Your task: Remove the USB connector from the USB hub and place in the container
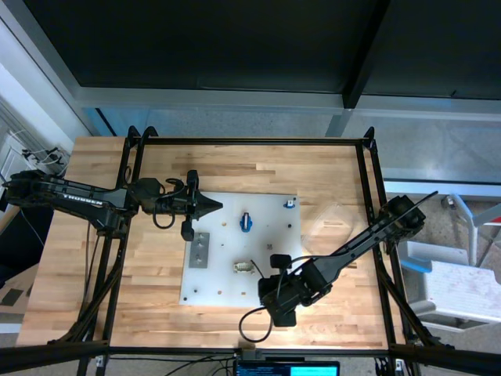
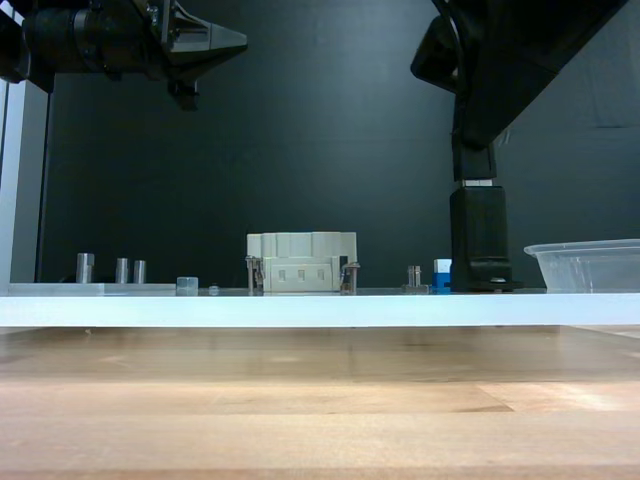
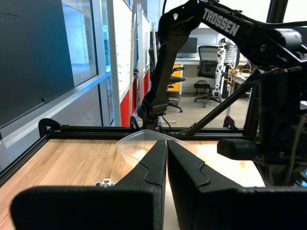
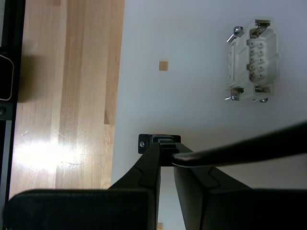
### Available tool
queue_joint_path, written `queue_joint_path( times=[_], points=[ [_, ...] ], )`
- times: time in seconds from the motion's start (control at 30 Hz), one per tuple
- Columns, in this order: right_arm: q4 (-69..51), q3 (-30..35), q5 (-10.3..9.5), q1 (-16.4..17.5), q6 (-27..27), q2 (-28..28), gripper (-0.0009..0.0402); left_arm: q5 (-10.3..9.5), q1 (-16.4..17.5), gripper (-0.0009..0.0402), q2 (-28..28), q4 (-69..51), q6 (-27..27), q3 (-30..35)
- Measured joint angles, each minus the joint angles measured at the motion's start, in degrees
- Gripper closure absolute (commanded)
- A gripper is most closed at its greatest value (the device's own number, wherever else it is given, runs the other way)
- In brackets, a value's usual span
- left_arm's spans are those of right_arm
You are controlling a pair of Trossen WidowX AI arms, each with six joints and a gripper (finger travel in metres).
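Right wrist view: right gripper pinches glossy black USB connector at boxy USB hub; left gripper, clenched empty, faces arm lettered "TROSSEN".

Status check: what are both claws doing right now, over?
Right gripper shut on USB connector at USB hub. Left gripper shut, parked high at left. Nothing seen blocking container.
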Motion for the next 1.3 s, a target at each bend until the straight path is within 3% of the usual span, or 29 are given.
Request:
queue_joint_path(
  times=[0.3, 0.77, 1.07, 1.3],
  points=[
    [2.19, -5.99, 3.23, 1.25, 2.25, -4.37, 0.0393, 0.00, 0.00, 0.0392, 0.00, 0.02, 0.00, 0.02],
    [5.77, -8.98, 5.38, 2.25, 1.49, -7.87, 0.0393, 0.00, 0.00, 0.0392, 0.00, 0.00, 0.00, 0.02],
    [5.79, -8.98, 4.68, 2.23, -0.37, -7.89, 0.0393, 0.00, 0.00, 0.0392, 0.00, 0.00, 0.00, 0.00],
    [4.50, -8.39, 1.95, 1.77, -1.97, -6.67, 0.0393, 0.00, 0.00, 0.0392, -0.02, 0.02, -0.02, 0.02]
  ],
)
